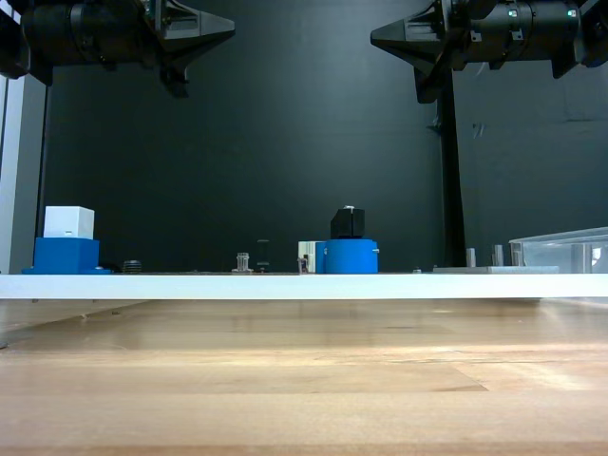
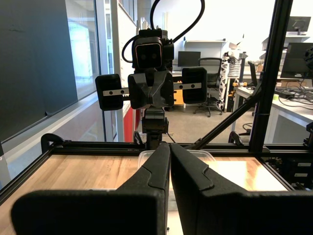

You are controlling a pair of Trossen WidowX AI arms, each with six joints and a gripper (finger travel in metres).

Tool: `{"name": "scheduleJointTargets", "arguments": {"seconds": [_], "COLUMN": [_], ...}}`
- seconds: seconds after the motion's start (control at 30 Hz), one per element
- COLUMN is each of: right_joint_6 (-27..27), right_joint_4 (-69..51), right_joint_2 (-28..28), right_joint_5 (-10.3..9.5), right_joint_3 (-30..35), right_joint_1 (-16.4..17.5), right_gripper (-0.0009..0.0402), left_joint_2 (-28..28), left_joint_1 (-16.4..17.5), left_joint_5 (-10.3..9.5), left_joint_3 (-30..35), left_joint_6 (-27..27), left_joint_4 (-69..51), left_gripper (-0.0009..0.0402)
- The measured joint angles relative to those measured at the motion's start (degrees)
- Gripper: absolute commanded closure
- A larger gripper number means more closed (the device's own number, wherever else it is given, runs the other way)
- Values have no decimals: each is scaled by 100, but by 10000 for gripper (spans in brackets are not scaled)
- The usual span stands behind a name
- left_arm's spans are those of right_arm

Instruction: Pick the 16mm cylinder and place it in the taskboard

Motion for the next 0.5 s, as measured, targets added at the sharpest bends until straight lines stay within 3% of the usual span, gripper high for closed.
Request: {"name": "scheduleJointTargets", "arguments": {"seconds": [0.5], "right_joint_6": [133], "right_joint_4": [-35], "right_joint_2": [0], "right_joint_5": [0], "right_joint_3": [20], "right_joint_1": [4], "right_gripper": [393], "left_joint_2": [0], "left_joint_1": [0], "left_joint_5": [-2], "left_joint_3": [-2], "left_joint_6": [0], "left_joint_4": [2], "left_gripper": [393]}}
